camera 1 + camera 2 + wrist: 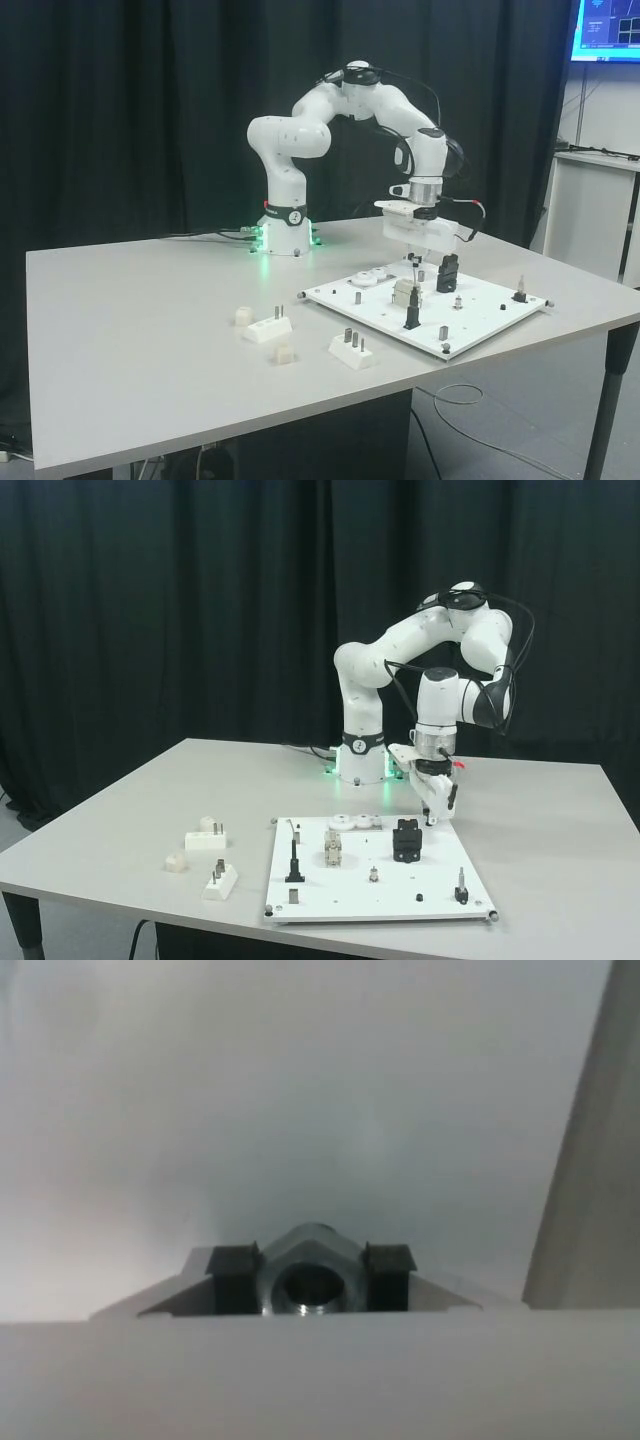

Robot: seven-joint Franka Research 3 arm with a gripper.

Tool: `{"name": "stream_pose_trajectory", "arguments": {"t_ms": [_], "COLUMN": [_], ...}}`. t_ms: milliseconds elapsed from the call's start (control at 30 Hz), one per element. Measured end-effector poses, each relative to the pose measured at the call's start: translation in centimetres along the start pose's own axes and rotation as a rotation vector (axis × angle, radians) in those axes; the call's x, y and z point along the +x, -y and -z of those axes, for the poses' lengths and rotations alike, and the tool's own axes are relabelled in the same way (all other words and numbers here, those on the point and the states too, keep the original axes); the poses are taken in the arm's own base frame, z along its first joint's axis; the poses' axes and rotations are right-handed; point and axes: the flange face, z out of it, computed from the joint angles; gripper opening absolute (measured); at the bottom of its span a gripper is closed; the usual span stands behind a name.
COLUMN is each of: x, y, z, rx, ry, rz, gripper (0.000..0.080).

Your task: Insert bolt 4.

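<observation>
Looking down past the wrist, you see the gripper point(310, 1280) clamped on a hexagonal metal piece, the bolt point(308, 1278), with one black pad point(232, 1275) pressed against each side of it. Its hollow end faces the camera. Behind it is only plain grey, so this view does not tell you what lies underneath.

Turning to the first room view, you find the white arm point(330, 115) reaching out from its base at the back of the grey surface point(130, 320), with the gripper point(415, 245) hanging above the far part of the white board point(480, 320). Small fixtures stand on that board, among them a black block point(447, 273) just beside the gripper's line of descent. Three white holders point(268, 326) sit on the surface well apart from the board, some with pins in them.

From the second room view, the gripper point(437, 805) hovers just above the board's back edge, near the black block point(406, 840) and a row of white discs point(356, 822). The bolt itself is too small to make out here.

You appear to be in the carry stage: the bolt is grasped and held over the board, not yet seated. Which hole is meant for bolt 4 cannot be read from these views. The next move calls for lining the bolt up squarely over its hole, lowering it straight, and keeping clear of the black block.
</observation>
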Motion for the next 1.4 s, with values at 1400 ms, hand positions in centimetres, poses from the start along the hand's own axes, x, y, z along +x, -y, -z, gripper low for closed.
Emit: {"name": "stream_pose_trajectory", "arguments": {"t_ms": [1400], "x": [0.00], "y": [0.43], "z": [-0.02], "rx": [-0.021], "ry": [-0.015], "rz": [-0.723], "gripper": [0.0225]}}
